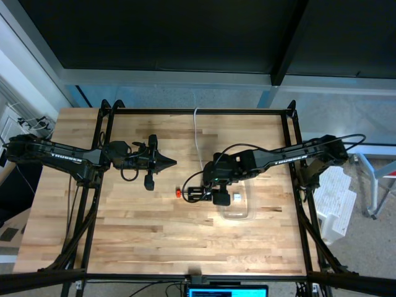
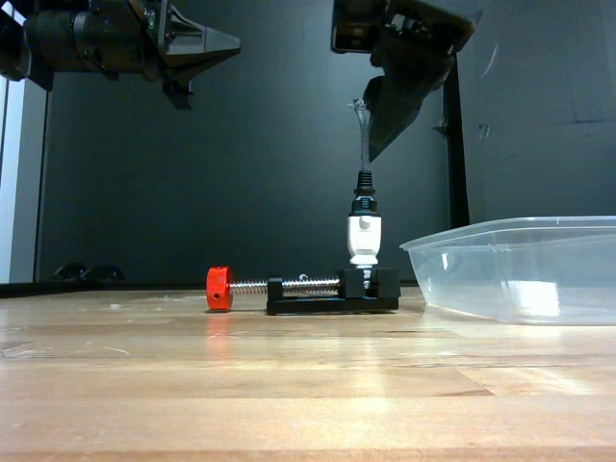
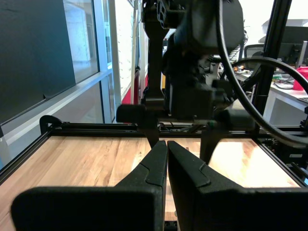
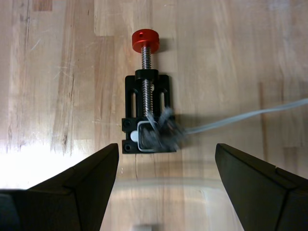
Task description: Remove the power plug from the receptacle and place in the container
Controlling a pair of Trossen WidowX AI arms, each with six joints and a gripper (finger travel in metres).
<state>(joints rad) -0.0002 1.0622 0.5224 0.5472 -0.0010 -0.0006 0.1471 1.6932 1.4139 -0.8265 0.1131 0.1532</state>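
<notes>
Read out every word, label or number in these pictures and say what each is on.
"TROSSEN": white letters on the left arm, whose shut left pincer hangs above the table.
Lettering on the right arm: too small to read; its open right pincer hovers above the plug.

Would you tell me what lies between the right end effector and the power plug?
In the low view, only air and the grey cable: the open right end effector hangs above the power plug. The shut left end effector hangs far left.
</notes>
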